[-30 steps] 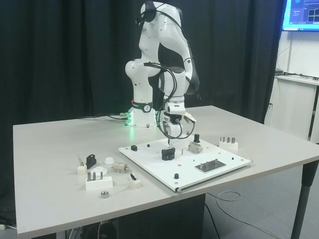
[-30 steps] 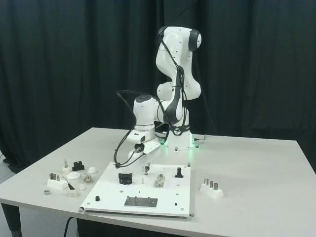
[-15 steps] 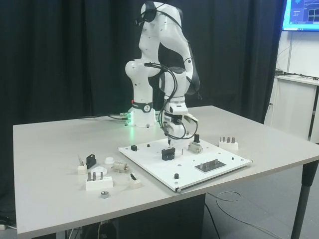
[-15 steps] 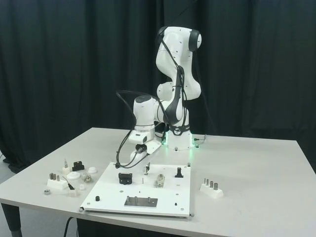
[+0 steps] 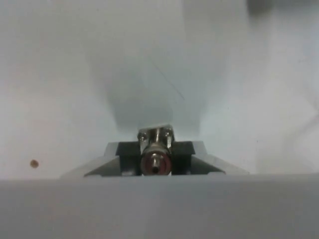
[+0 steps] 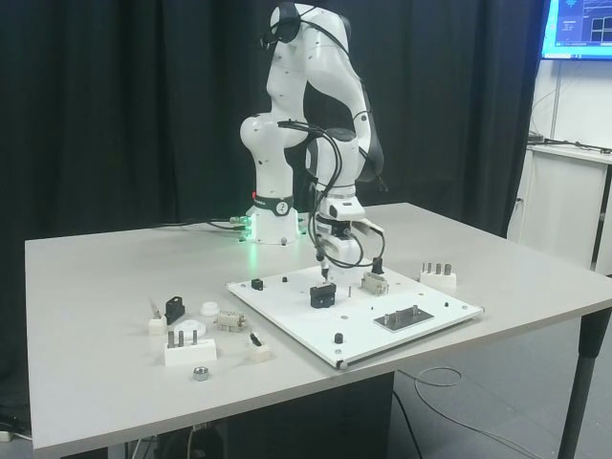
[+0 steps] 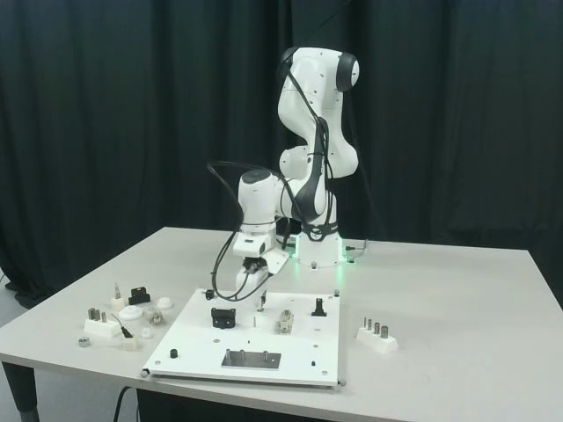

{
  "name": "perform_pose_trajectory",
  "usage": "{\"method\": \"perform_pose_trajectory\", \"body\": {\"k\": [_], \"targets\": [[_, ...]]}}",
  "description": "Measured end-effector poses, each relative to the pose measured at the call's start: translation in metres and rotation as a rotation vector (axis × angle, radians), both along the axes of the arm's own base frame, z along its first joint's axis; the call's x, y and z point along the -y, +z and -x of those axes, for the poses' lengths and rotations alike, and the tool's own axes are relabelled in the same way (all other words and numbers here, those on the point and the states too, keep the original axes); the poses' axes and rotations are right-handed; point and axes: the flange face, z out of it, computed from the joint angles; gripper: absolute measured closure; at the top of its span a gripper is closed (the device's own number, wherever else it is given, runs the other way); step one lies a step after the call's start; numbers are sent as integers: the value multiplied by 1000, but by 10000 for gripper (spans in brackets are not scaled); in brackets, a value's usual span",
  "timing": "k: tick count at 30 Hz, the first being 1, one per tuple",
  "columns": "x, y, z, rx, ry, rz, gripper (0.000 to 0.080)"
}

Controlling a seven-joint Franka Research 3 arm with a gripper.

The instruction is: Insert BNC.

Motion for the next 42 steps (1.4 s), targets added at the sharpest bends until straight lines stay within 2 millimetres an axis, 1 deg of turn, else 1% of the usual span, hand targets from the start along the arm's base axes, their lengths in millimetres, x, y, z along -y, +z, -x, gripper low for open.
{"method": "perform_pose_trajectory", "body": {"k": [10, 29, 42], "targets": [[0, 0, 0, -2, 61, -2, 677], [0, 0, 0, -3, 123, -5, 677], [0, 0, 0, -7, 239, -9, 677]]}}
